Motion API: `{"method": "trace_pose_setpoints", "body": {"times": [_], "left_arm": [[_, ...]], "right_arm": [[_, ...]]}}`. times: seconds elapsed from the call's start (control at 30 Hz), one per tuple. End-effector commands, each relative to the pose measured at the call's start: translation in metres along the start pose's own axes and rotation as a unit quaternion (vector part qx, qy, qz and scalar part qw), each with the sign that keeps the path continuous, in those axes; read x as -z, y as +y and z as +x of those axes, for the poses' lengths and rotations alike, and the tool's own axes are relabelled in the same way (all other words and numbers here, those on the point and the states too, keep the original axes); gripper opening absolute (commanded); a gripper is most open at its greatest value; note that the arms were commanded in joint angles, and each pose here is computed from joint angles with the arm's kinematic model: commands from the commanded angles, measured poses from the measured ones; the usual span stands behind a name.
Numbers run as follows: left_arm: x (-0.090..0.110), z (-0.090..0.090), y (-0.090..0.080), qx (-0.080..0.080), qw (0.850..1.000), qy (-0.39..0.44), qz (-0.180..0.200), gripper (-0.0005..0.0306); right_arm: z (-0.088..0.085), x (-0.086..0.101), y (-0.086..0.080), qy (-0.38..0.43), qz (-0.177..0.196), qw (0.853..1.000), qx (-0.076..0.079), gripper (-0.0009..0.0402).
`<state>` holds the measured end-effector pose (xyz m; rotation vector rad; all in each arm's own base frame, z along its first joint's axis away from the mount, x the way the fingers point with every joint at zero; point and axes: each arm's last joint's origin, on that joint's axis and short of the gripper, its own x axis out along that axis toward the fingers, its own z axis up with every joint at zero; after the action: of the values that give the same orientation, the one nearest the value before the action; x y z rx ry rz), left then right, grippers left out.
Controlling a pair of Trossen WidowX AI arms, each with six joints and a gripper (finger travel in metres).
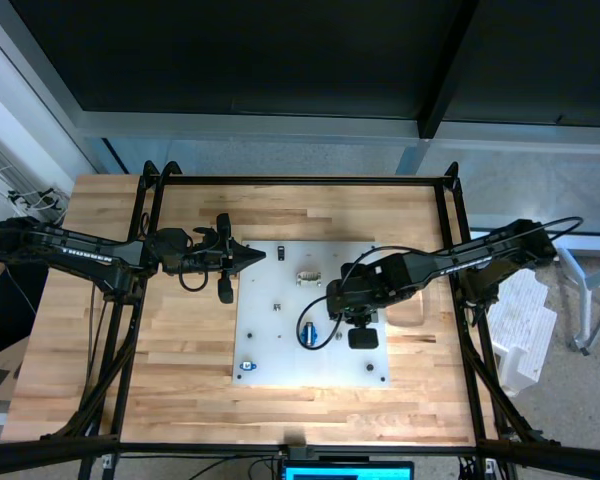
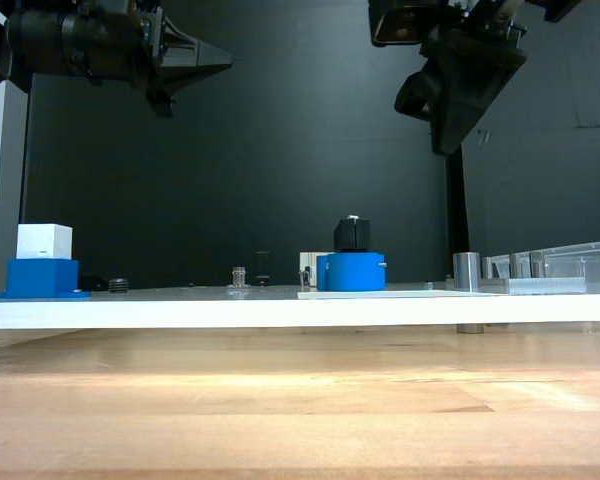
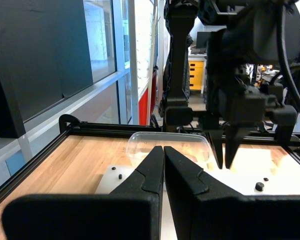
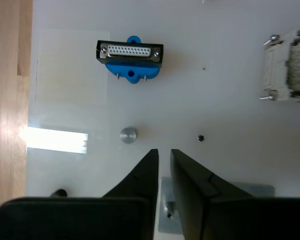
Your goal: Remove the 16mm cylinder and place in the container
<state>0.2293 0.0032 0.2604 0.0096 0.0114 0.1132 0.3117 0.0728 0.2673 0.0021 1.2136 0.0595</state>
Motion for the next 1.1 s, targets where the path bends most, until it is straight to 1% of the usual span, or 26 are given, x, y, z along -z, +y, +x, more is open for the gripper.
{"method": "trace_pose_setpoints", "body": {"times": [0.03, 0.13, 0.17, 0.2, 0.33, 0.47, 0.57, 0.7, 0.77, 0.83, 1.1], "left_arm": [[0.0, 0.0, 0.0, 0.0, 1.0, 0.0, 0.0, 0.0], [0.0, 0.0, 0.0, 0.0, 1.0, 0.0, 0.0, 0.0], [0.0, 0.0, 0.0, 0.0, 1.0, 0.0, 0.0, 0.0], [0.0, 0.0, 0.0, 0.0, 1.0, 0.0, 0.0, 0.0], [0.0, 0.0, 0.0, 0.0, 1.0, 0.0, 0.0, 0.0], [0.0, 0.0, 0.0, 0.0, 1.0, 0.0, 0.0, 0.0], [0.0, 0.0, 0.0, 0.0, 1.0, 0.0, 0.0, 0.0], [0.0, 0.0, 0.0, 0.0, 1.0, 0.0, 0.0, 0.0], [0.0, 0.0, 0.0, 0.0, 1.0, 0.0, 0.0, 0.0], [0.0, 0.0, 0.0, 0.0, 1.0, 0.0, 0.0, 0.0], [0.0, 0.0, 0.0, 0.0, 1.0, 0.0, 0.0, 0.0]], "right_arm": [[0.009, -0.002, 0.005, 0.012, 0.005, 1.0, 0.001, 0.0073], [0.018, -0.003, 0.009, 0.023, 0.014, 1.0, 0.007, 0.01], [0.021, -0.004, 0.011, 0.026, 0.018, 0.999, 0.013, 0.0109], [0.024, -0.004, 0.013, 0.028, 0.02, 0.999, 0.016, 0.0119], [0.032, -0.004, 0.017, 0.037, 0.037, 0.998, 0.016, 0.0152], [0.043, -0.005, 0.023, 0.044, 0.043, 0.998, 0.017, 0.0174], [0.048, -0.006, 0.027, 0.039, 0.046, 0.998, 0.015, 0.018], [0.054, -0.007, 0.03, 0.038, 0.049, 0.998, 0.014, 0.0177], [0.059, -0.007, 0.031, 0.045, 0.047, 0.998, 0.016, 0.0175], [0.064, -0.007, 0.032, 0.044, 0.048, 0.998, 0.027, 0.0176], [0.076, -0.008, 0.034, 0.051, 0.046, 0.997, 0.029, 0.0174]]}}
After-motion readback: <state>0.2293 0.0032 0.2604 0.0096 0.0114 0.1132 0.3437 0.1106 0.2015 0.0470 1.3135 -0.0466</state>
